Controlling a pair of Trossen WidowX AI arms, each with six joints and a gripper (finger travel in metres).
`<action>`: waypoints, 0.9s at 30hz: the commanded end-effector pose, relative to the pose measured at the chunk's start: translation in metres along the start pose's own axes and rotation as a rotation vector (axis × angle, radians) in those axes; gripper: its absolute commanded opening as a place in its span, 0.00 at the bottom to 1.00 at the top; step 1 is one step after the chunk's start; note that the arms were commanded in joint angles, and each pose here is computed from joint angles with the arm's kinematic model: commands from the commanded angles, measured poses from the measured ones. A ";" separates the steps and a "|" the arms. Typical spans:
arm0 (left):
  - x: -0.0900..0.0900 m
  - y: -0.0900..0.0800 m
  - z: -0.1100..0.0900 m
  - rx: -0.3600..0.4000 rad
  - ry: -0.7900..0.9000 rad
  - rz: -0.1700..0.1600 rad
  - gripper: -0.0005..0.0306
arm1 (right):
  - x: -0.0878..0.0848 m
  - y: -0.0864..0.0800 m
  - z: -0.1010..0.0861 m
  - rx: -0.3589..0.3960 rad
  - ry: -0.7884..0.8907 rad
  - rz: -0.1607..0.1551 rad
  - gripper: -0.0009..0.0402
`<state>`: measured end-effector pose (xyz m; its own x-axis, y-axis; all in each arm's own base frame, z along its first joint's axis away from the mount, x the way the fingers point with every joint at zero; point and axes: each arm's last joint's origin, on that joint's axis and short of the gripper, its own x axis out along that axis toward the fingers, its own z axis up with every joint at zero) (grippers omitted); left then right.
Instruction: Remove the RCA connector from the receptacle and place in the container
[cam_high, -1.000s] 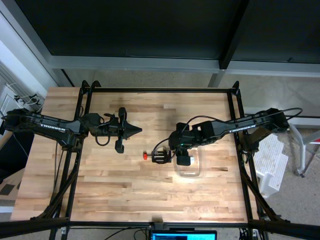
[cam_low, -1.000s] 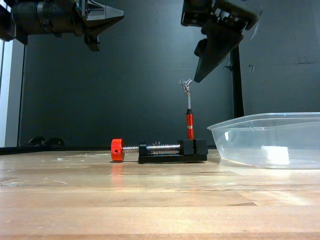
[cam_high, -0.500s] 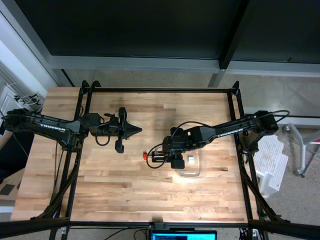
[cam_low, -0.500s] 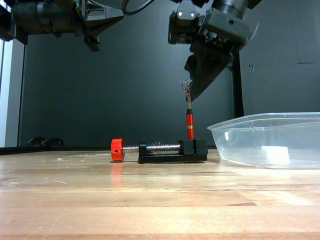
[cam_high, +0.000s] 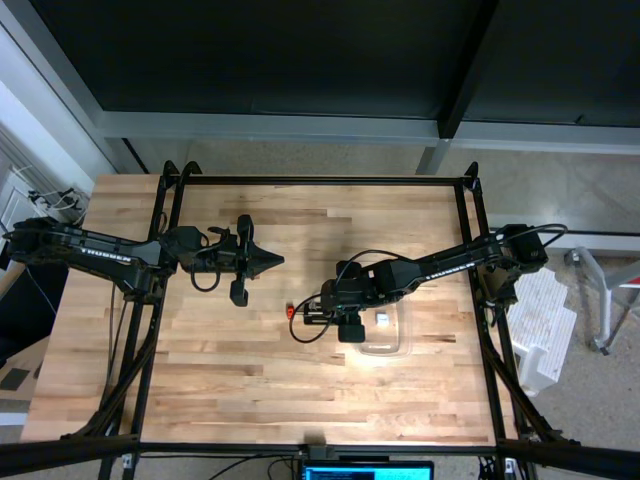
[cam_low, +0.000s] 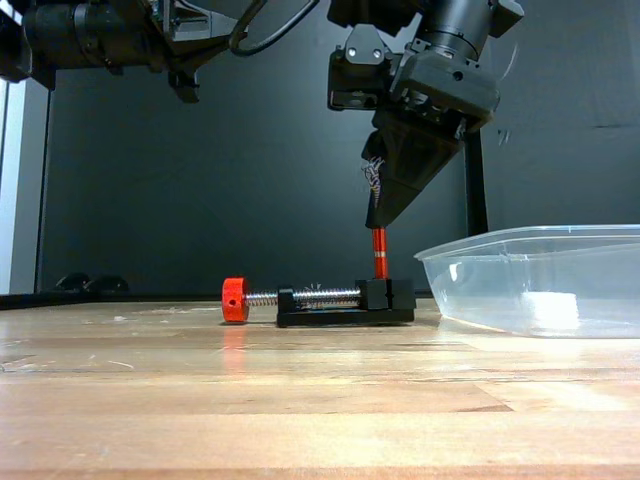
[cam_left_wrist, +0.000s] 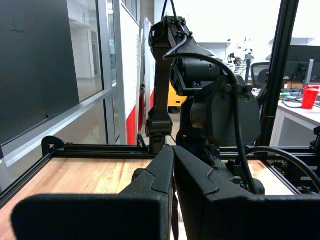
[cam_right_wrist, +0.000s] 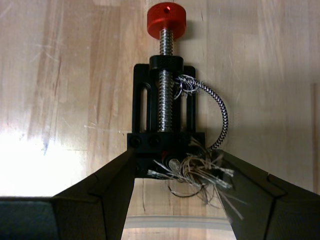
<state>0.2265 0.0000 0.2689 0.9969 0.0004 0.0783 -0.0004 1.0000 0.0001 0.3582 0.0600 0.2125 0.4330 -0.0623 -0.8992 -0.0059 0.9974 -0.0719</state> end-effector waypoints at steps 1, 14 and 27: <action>0.000 0.000 0.000 0.000 0.000 0.000 0.02 | 0.004 0.000 -0.004 0.001 0.005 0.000 0.53; 0.000 0.000 0.000 0.000 0.000 0.000 0.02 | 0.007 0.000 -0.005 0.003 -0.015 0.002 0.53; 0.000 0.000 0.000 0.000 0.000 0.000 0.02 | 0.010 0.000 -0.008 0.003 -0.016 0.000 0.39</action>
<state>0.2265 0.0000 0.2688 0.9970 0.0008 0.0779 -0.0007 1.0000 -0.0003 0.3561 0.0587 0.1997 0.4470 -0.0608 -0.8925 -0.0018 0.9976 -0.0688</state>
